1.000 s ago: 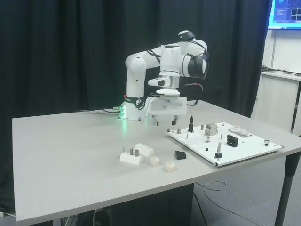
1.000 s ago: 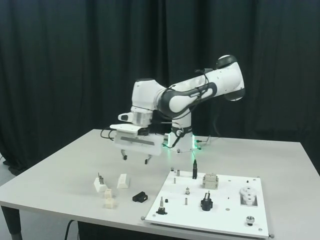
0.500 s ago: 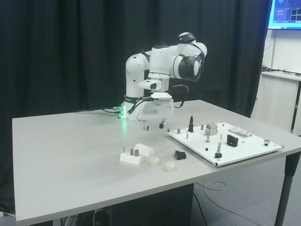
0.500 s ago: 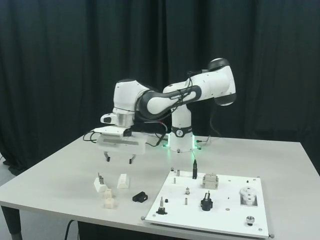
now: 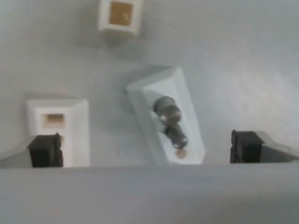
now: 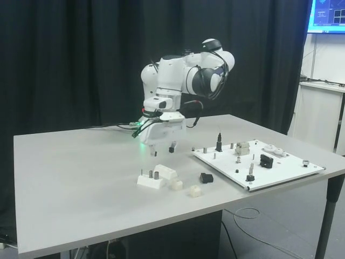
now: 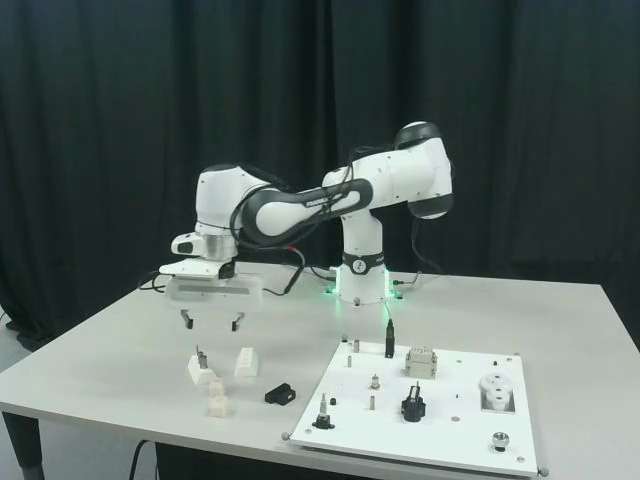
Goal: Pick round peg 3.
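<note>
While the gripper (image 7: 209, 320) hangs open and empty above the grey table (image 7: 120, 350), a white block (image 7: 199, 369) directly below it holds two round pegs (image 5: 169, 121) standing upright. Two more white blocks (image 7: 245, 362) sit just beside it, and a white board (image 7: 440, 425) lies well to the right.

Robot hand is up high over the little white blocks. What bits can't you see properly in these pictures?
- Which peg is round peg 3: no label shows in any view.
- Pegs in the white block: too small in both room views.
- Hand: in the wrist view its body fills the bottom edge, cutting off the table beneath.
- Parts on the white board: too small to name.
</note>
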Tool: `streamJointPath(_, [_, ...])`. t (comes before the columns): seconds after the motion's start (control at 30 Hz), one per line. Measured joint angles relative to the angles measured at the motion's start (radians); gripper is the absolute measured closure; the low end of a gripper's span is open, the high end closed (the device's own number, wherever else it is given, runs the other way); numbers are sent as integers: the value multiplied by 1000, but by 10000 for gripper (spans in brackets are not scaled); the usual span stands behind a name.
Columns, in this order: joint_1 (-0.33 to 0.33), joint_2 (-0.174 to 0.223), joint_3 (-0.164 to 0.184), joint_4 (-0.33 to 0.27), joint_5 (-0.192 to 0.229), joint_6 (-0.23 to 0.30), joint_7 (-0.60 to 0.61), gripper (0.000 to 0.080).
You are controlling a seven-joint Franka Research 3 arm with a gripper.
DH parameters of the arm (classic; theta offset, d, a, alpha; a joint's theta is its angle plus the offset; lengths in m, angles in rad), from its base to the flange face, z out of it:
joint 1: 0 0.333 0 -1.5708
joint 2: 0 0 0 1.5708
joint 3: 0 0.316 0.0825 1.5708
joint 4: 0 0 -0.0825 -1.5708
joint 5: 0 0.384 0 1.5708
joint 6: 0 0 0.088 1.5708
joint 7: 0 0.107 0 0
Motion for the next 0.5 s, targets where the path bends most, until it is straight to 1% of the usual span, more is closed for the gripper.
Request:
streamJointPath(0.27, [-75,2,24,44,0,-28,-60,3])
streamJointPath(0.5, [-121,13,48,73,0,-53,-101,3])
